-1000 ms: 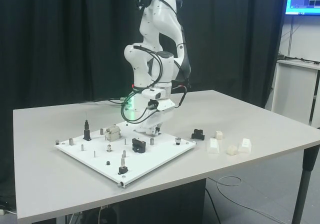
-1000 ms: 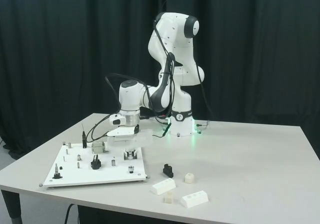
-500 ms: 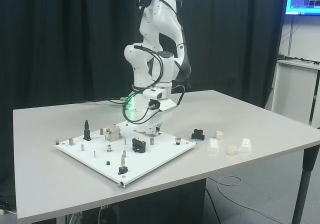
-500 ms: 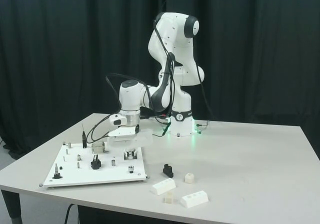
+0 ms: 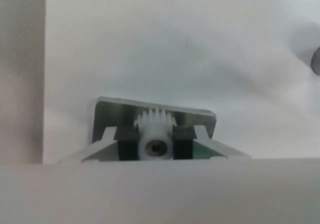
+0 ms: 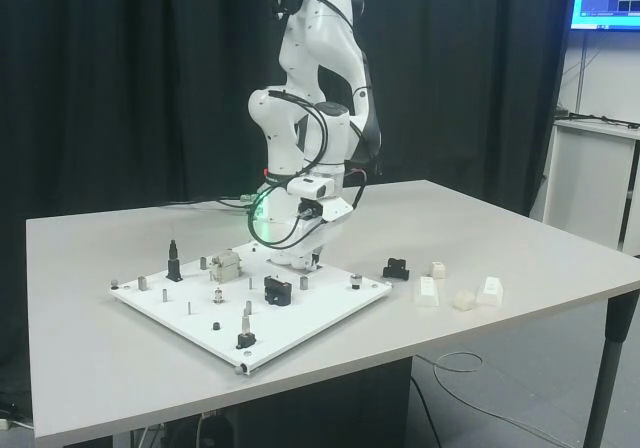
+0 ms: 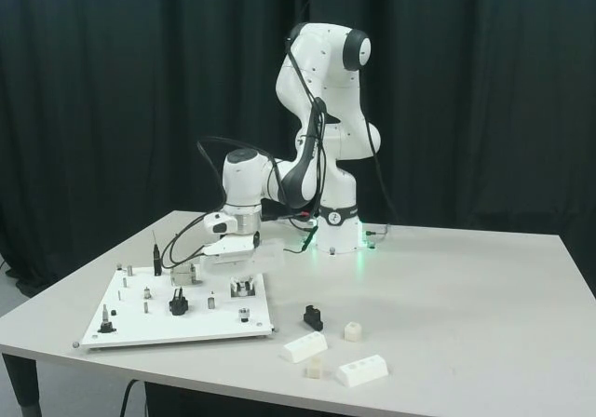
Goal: Remove small gear.
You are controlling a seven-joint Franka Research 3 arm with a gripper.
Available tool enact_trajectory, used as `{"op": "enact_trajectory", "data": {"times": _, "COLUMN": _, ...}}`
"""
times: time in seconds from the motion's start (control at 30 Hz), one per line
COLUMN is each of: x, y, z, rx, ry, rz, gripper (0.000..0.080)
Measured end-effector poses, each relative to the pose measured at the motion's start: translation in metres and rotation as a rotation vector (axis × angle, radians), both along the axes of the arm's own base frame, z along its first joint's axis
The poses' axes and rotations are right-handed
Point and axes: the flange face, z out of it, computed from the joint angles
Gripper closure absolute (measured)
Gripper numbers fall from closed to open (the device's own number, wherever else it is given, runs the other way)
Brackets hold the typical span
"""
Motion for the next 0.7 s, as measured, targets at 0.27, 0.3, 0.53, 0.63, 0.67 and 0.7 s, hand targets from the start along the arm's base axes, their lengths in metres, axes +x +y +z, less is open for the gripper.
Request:
{"op": "enact_trajectory", "data": {"times": 0.27, "x": -0.0002, "y": -0.0006, "z": 0.0, "rx": -0.001, "ry": -0.006, "rz": -0.079, "gripper": 0.0665}}
{"op": "enact_trajectory", "data": {"times": 0.3, "x": -0.0002, "y": -0.0006, "z": 0.0, "rx": -0.001, "ry": -0.007, "rz": -0.093, "gripper": 0.0665}}
{"op": "enact_trajectory", "data": {"times": 0.53, "x": -0.0002, "y": -0.0004, "z": 0.0, "rx": -0.003, "ry": -0.01, "rz": -0.129, "gripper": 0.0665}}
{"op": "enact_trajectory", "data": {"times": 0.63, "x": 0.0, "y": -0.0001, "z": -0.0001, "rx": -0.003, "ry": -0.008, "rz": -0.112, "gripper": 0.0665}}
{"op": "enact_trajectory", "data": {"times": 0.67, "x": 0.0001, "y": 0.0001, "z": -0.0001, "rx": -0.003, "ry": -0.007, "rz": -0.097, "gripper": 0.0665}}
{"op": "enact_trajectory", "data": {"times": 0.7, "x": 0.0001, "y": 0.0002, "z": -0.0002, "rx": -0.003, "ry": -0.006, "rz": -0.079, "gripper": 0.0665}}
